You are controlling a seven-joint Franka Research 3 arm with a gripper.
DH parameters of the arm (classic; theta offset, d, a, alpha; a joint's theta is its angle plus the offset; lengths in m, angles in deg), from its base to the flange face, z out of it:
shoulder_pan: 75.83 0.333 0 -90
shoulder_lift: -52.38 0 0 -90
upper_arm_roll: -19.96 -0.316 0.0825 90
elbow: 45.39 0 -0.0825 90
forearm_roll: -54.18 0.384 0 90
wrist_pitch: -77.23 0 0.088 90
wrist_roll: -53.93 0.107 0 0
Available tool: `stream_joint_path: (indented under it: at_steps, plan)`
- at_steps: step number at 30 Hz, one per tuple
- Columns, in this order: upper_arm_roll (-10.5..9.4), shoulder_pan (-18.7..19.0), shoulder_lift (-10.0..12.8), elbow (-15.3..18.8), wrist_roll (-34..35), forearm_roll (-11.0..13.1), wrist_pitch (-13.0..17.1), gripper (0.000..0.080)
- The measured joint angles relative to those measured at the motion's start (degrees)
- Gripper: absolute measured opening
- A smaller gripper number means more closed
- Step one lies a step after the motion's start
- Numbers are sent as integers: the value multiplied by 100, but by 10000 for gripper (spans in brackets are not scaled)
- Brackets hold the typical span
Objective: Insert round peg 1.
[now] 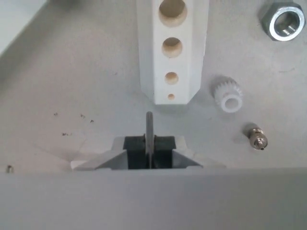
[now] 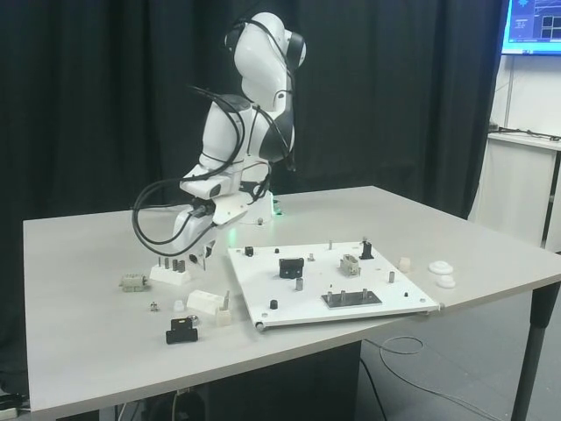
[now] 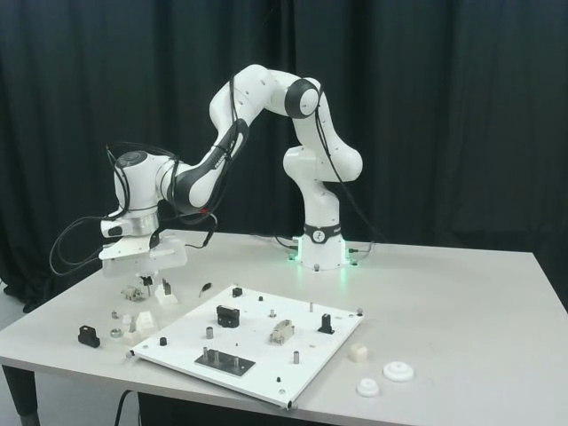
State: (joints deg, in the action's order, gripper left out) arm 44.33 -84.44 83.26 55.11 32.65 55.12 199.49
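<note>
The white arm (image 3: 266,98) reaches down over the grey table (image 2: 79,254), its gripper (image 1: 149,143) clamped on a thin grey peg (image 1: 149,128) — the fingers (image 1: 135,152) closed together on it, the peg standing out past their tips. In the wrist view the peg's tip hangs just short of the narrow end of a white holder block (image 1: 172,62), whose row of four round holes shrinks toward that end; whether peg and block touch cannot be told. Just beside the block's narrow end lies a small white gear (image 1: 227,95), near it a small metal fitting (image 1: 255,136), and farther off, by the block's wide end, a steel nut (image 1: 283,21). In both room views the gripper sits low over this block (image 2: 171,274), which lies beside the white assembly board (image 2: 333,285) — on the side away from the loose white discs (image 3: 387,378).
</note>
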Motion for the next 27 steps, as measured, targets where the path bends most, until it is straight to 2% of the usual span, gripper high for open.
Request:
stream_joint_path:
  at_steps: [13, 19, 27]
  plan:
    - [0, 174, -90, 81, 368, 292, -545, 31]
    - [0, 360, -309, 349, 618, 356, -733, 31]
    - [0, 712, -733, 874, 999, 378, -762, 31]
